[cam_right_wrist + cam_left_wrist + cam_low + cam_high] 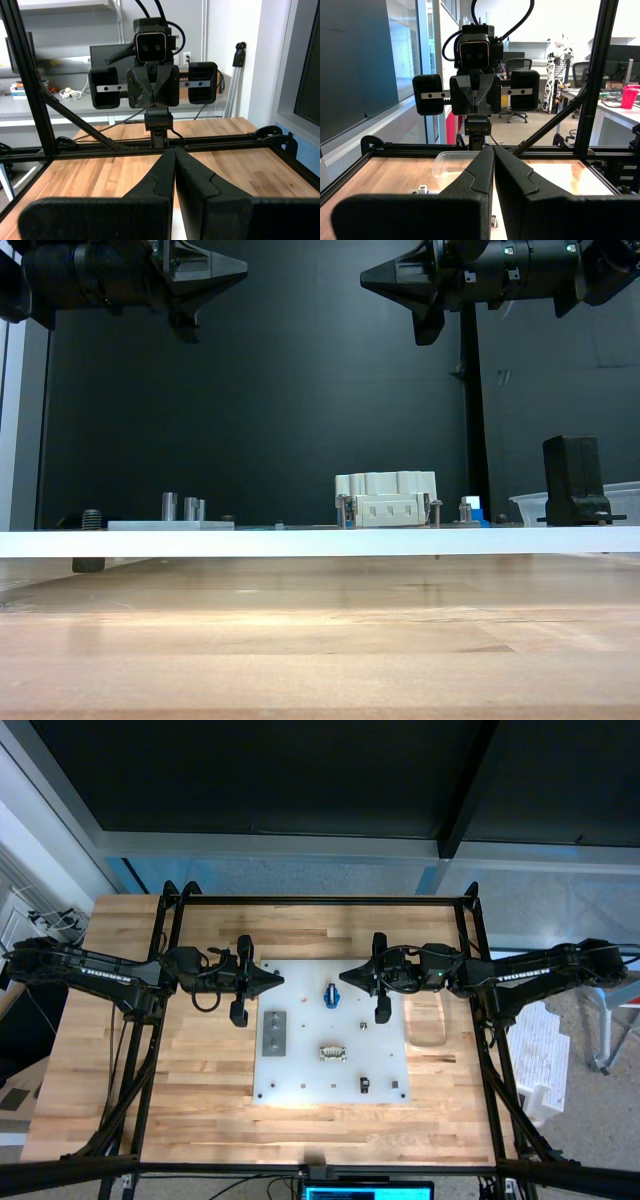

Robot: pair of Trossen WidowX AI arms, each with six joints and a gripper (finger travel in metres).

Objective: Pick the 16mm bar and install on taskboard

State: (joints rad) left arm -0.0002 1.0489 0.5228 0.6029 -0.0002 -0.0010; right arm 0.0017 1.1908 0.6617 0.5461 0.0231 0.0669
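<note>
Both claws are pinched together with nothing in them. The left gripper (275, 978) hangs high over the 10 o'clock corner of the taskboard (300, 1070). The right gripper (347, 977) is up around its 12 o'clock, near the blue knob (331, 993), and the two tips face each other. The board lies flat on the table (190, 1090). The 16mm bar is too tiny to pick out for sure.

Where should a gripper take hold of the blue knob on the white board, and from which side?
Probably its two long flanks: the blue knob stands on the taskboard and looks longer front-to-back than across, so come straight down and close across its narrow width. The right gripper hovers shut nearest it. The left gripper hovers shut opposite. Both are high over the board's far edge.
</note>
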